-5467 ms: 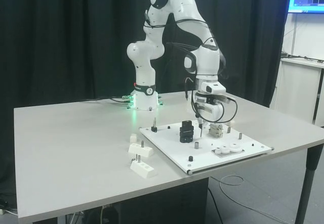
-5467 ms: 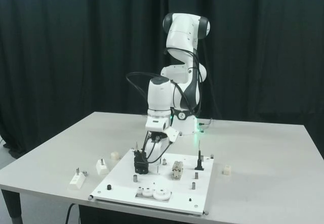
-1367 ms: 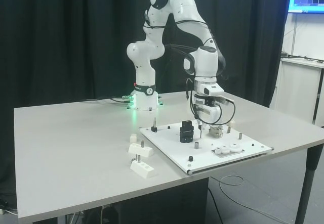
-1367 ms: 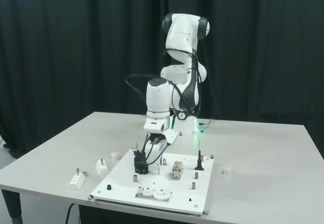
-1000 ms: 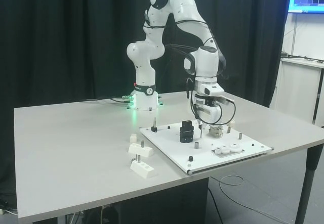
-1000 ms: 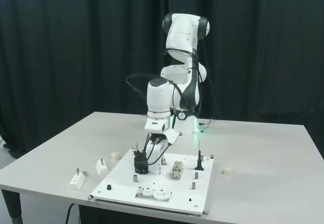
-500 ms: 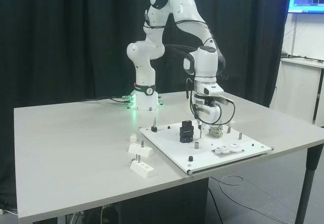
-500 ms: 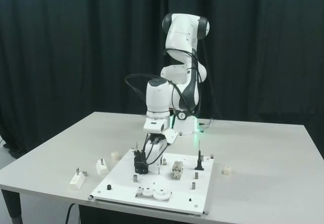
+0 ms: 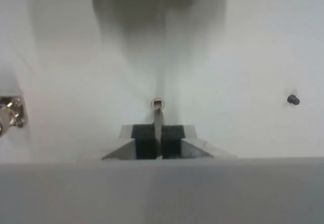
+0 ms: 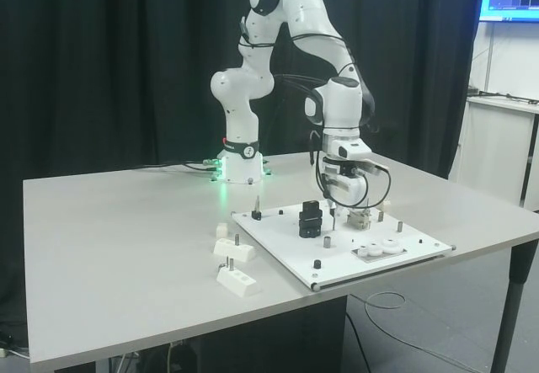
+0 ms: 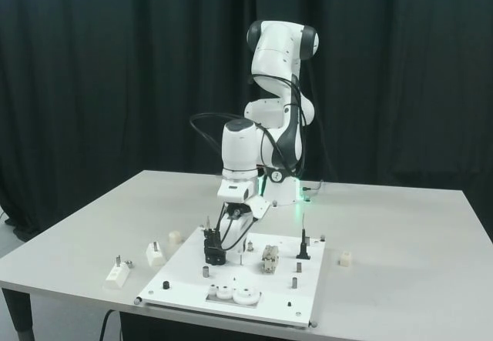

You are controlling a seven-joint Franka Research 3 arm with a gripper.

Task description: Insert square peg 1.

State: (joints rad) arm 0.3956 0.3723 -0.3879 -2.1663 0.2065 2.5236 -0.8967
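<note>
My gripper point(image 9: 158, 145) is shut on a thin grey square peg point(image 9: 158, 125). The peg points straight down at the white board point(image 9: 243, 52). Its tip meets a small square hole point(image 9: 157, 102) in the board; how deep it sits I cannot tell. In the first room view the gripper point(image 10: 335, 207) hangs over the middle of the board point(image 10: 278, 226), right beside a black block point(image 10: 310, 219). The second room view shows the gripper point(image 11: 243, 242) with the peg point(image 11: 242, 256) reaching the board point(image 11: 185, 279).
On the board stand a black block point(image 11: 212, 247), a grey metal block point(image 10: 360, 218), white gears point(image 10: 379, 249) and several short pins. Two white holders point(image 10: 235, 249) point(image 10: 238, 280) lie on the table beside the board. A small white part point(image 11: 345, 259) sits off its other side.
Since 5.5 s ago the wrist has risen slightly and shifted a little toward the black block, peg still held. Over the last second there is almost no movement.
</note>
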